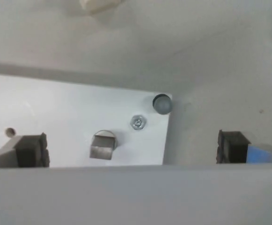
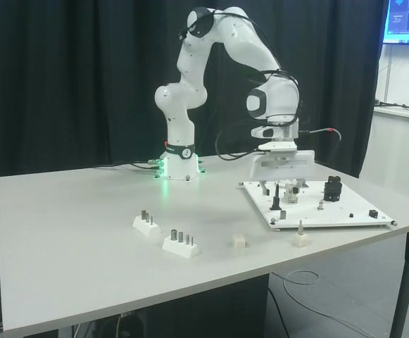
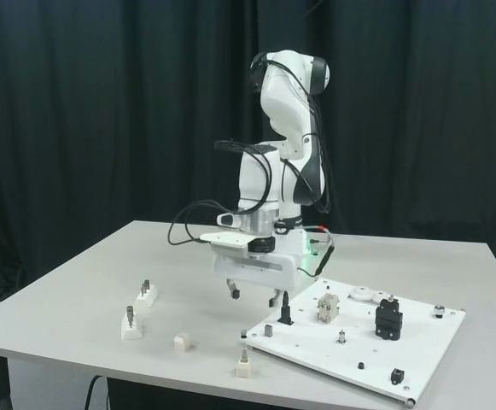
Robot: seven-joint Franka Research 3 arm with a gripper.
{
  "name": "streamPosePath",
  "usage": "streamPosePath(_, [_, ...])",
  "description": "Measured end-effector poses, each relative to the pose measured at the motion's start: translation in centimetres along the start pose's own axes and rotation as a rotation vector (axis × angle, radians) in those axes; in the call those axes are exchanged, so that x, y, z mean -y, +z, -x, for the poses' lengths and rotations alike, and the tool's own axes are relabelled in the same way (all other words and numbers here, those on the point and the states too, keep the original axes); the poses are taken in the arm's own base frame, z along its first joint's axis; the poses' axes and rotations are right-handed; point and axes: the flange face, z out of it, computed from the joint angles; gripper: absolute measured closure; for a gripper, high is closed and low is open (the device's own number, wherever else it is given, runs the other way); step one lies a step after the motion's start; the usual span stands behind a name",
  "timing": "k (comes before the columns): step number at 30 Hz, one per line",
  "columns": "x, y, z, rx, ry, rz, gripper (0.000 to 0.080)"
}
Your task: Pick square peg 3.
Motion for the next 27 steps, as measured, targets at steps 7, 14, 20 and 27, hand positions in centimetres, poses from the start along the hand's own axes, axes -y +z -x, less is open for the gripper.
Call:
streamPosePath(7, [0.7, -1.6, -0.1, 0.014, 0.0, 0.004, 0.0003])
streamPosePath(14, [1.2, -2.8, -0.2, 0.027, 0.0, 0.012, 0.0003])
streamPosePath(20, [1.5, -3.5, -0.2, 0.033, 0.003, 0.016, 0.0003])
streamPosePath(27, [1.9, -4.2, -0.4, 0.04, 0.003, 0.023, 0.0003])
